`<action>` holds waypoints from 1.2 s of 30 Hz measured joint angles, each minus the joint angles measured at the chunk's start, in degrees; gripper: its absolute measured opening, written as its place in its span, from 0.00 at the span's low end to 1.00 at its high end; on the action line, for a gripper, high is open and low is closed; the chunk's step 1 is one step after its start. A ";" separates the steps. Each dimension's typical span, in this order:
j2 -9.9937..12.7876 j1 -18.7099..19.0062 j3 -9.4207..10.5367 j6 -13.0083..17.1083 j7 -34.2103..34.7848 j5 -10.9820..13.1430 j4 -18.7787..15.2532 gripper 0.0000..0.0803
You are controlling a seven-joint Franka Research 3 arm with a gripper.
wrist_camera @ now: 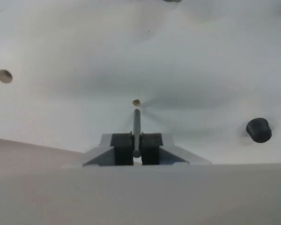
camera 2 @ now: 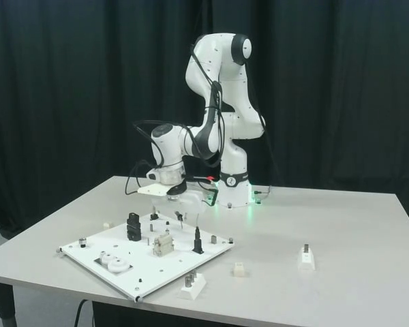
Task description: Insert round peg 1.
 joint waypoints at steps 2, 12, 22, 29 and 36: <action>0.00 0.00 -0.10 0.12 0.00 0.04 0.00 0.04; 0.05 0.00 -0.22 0.69 0.00 0.82 0.01 0.04; 0.57 0.08 -0.21 1.58 -0.27 1.73 0.01 0.04; 0.94 0.12 -0.19 2.08 -0.32 1.82 0.03 0.04; 0.95 0.12 -0.19 2.08 -0.32 1.83 0.03 0.04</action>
